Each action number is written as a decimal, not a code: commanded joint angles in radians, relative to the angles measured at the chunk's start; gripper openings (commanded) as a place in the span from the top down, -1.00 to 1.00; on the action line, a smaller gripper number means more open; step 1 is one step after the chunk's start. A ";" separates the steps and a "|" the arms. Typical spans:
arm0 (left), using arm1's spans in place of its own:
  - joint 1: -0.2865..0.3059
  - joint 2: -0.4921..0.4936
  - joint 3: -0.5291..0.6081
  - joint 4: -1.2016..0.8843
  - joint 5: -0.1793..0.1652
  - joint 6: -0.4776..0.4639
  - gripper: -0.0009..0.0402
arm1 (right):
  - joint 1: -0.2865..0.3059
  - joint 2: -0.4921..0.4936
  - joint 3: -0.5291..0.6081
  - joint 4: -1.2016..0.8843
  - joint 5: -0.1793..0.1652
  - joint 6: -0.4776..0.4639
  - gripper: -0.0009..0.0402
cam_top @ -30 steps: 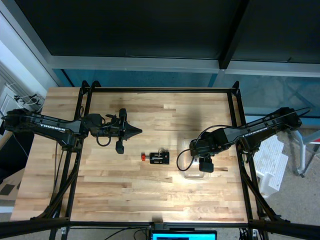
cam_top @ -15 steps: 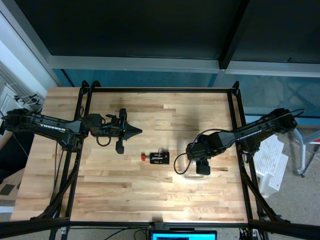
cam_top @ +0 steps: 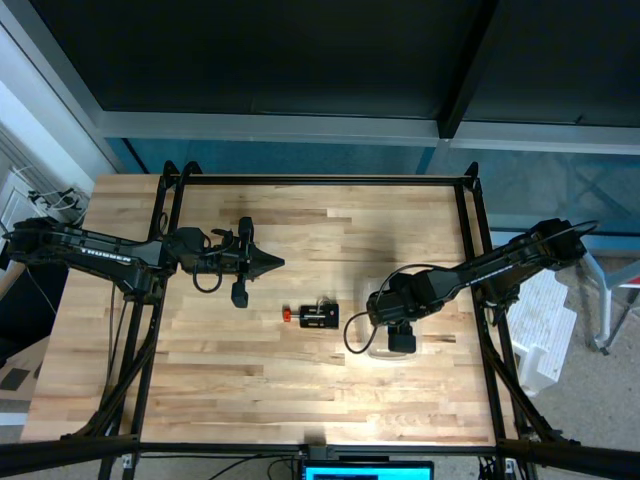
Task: Pick the rca connector and install on the hub
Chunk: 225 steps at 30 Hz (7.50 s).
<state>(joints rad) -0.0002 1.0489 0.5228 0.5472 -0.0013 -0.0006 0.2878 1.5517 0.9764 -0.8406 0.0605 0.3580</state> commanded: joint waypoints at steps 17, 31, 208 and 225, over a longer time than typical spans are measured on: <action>0.000 0.000 0.000 0.000 0.000 0.000 0.96 | 0.001 0.011 -0.042 0.051 -0.001 -0.001 0.42; 0.000 0.000 0.000 0.000 0.000 0.000 0.96 | 0.001 0.010 -0.043 0.050 0.000 -0.001 0.89; 0.000 0.000 0.000 0.000 0.000 0.000 0.96 | -0.103 0.299 0.476 -0.097 0.009 -0.105 0.25; 0.000 0.000 0.000 0.000 0.000 0.000 0.96 | -0.035 0.145 0.297 -0.086 0.026 -0.102 0.25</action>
<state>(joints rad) -0.0002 1.0489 0.5228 0.5472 -0.0013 -0.0006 0.2481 1.7077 1.2884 -0.9298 0.0872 0.2558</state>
